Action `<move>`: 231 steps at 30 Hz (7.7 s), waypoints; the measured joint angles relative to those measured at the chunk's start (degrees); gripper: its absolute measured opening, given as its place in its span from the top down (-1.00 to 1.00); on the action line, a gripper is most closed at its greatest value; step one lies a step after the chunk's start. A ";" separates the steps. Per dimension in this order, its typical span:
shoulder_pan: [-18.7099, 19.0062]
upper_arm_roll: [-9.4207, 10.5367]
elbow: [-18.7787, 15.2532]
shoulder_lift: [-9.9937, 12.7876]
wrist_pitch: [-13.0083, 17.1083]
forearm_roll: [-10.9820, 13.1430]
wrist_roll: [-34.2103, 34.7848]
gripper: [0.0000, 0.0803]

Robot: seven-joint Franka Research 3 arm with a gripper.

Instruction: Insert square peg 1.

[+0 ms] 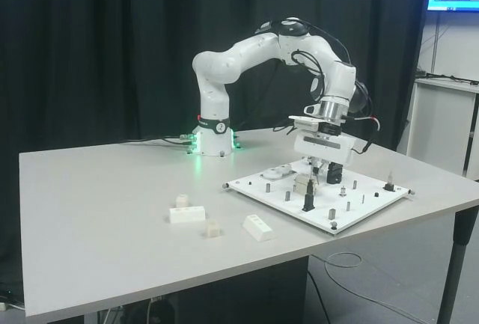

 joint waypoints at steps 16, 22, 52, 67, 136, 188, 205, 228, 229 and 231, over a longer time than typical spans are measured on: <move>-0.77 0.85 0.45 0.00 0.66 0.13 0.12 0.93; -0.88 0.97 0.46 0.00 0.66 0.58 0.13 0.93; -1.16 1.20 0.47 0.65 0.42 1.24 0.13 0.93; -1.15 1.02 0.61 0.86 -0.26 1.25 -0.05 0.93; -2.51 0.33 0.65 1.63 -3.16 4.49 -2.58 0.93; -4.89 -1.44 0.79 1.64 -9.61 11.06 -10.90 0.93; -4.93 -1.79 1.03 1.64 -11.41 12.15 -12.71 0.93; -5.31 -1.64 0.92 1.64 -11.45 12.39 -14.77 0.93; -5.33 -1.63 0.90 1.64 -11.45 12.45 -14.77 0.93; -5.37 -1.62 0.87 1.64 -11.45 12.61 -14.76 0.93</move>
